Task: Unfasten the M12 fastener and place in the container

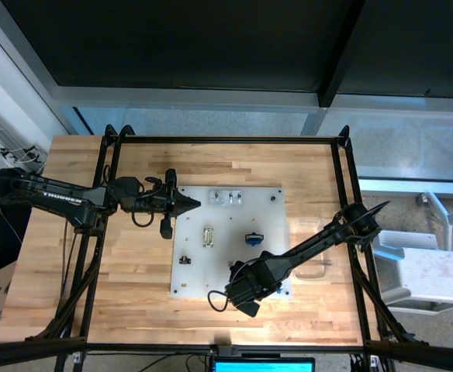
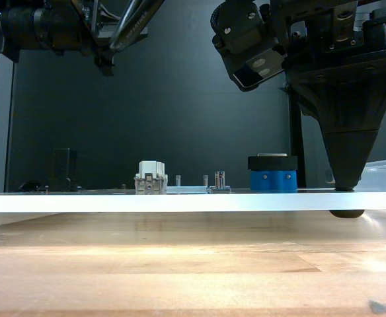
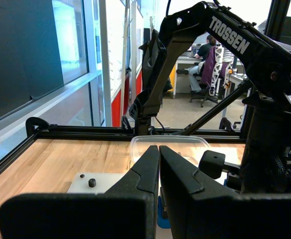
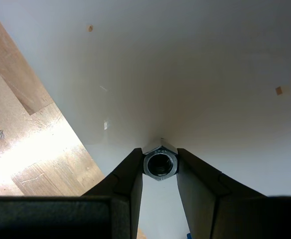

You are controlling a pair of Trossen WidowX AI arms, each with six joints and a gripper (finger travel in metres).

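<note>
The silver hex M12 nut (image 4: 160,164) is clamped between the two fingers of my right gripper (image 4: 160,162), which is shut on it just above the white board (image 4: 210,74). Its bore looks dark, and I cannot tell whether it is still on its stud. In the low view the right gripper (image 2: 347,185) points straight down with its tips at the board's near right edge, hiding the nut. The clear container (image 1: 313,270) lies on the table just right of the board. My left gripper (image 1: 192,204) hovers shut and empty over the board's far left edge.
On the white board (image 1: 211,267) stand a blue connector (image 1: 253,239), a beige rectangular connector (image 1: 208,235) and small silver parts (image 1: 226,199) near the far edge. A black frame (image 1: 226,139) rims the wooden table. The right arm (image 1: 319,240) crosses above the container.
</note>
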